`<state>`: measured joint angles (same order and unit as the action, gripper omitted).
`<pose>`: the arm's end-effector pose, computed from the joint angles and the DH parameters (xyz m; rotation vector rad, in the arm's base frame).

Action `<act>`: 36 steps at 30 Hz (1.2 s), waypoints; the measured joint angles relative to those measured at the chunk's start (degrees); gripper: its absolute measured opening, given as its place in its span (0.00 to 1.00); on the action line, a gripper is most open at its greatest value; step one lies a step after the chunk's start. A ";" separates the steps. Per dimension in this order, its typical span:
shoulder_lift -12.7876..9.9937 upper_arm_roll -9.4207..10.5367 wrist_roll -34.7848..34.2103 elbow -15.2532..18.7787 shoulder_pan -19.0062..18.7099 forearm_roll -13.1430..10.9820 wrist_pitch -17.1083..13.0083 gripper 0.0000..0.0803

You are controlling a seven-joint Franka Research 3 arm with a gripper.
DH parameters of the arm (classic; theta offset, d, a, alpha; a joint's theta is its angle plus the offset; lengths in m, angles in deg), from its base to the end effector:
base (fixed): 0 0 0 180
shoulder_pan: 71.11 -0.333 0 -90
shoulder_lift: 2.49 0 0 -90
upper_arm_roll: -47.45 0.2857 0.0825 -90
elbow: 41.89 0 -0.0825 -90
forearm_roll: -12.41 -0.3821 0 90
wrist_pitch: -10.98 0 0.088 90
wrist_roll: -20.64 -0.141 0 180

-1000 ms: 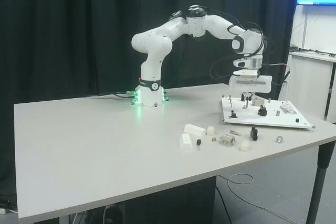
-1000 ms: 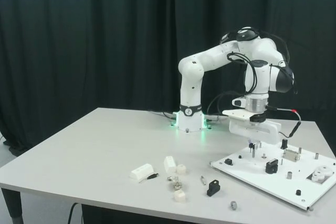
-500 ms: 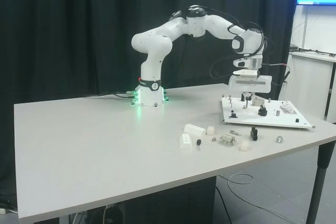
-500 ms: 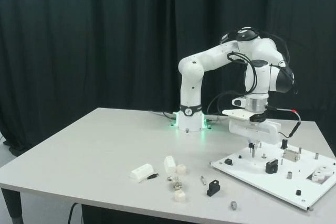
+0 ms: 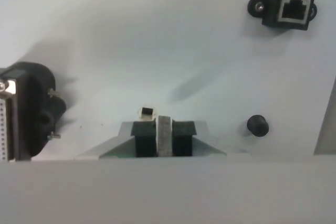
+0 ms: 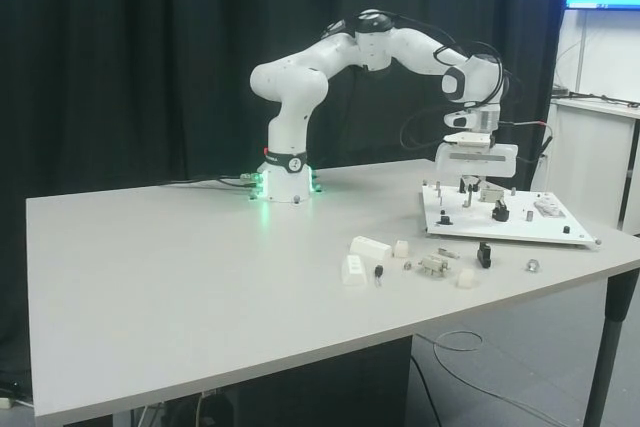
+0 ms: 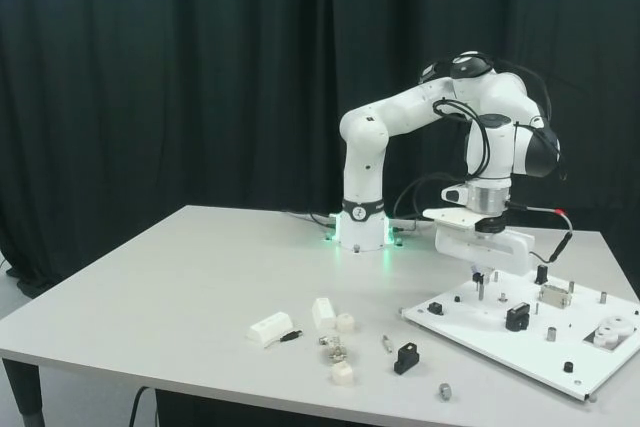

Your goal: Place square peg 2.

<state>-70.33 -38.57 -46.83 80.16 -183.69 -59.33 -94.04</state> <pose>0.4436 0.3019 0.2212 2.5041 -1.8748 0.0208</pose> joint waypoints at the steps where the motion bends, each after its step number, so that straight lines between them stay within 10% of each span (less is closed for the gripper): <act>1: 0.00 0.00 0.00 0.00 0.01 0.05 -0.02 0.07; 20: -0.06 0.00 0.67 0.02 1.36 2.27 -4.57 0.07; 36: -0.32 1.70 14.00 -0.22 8.57 2.12 -10.50 0.07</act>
<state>-70.66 -36.87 -32.82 79.94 -175.12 -57.21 -104.55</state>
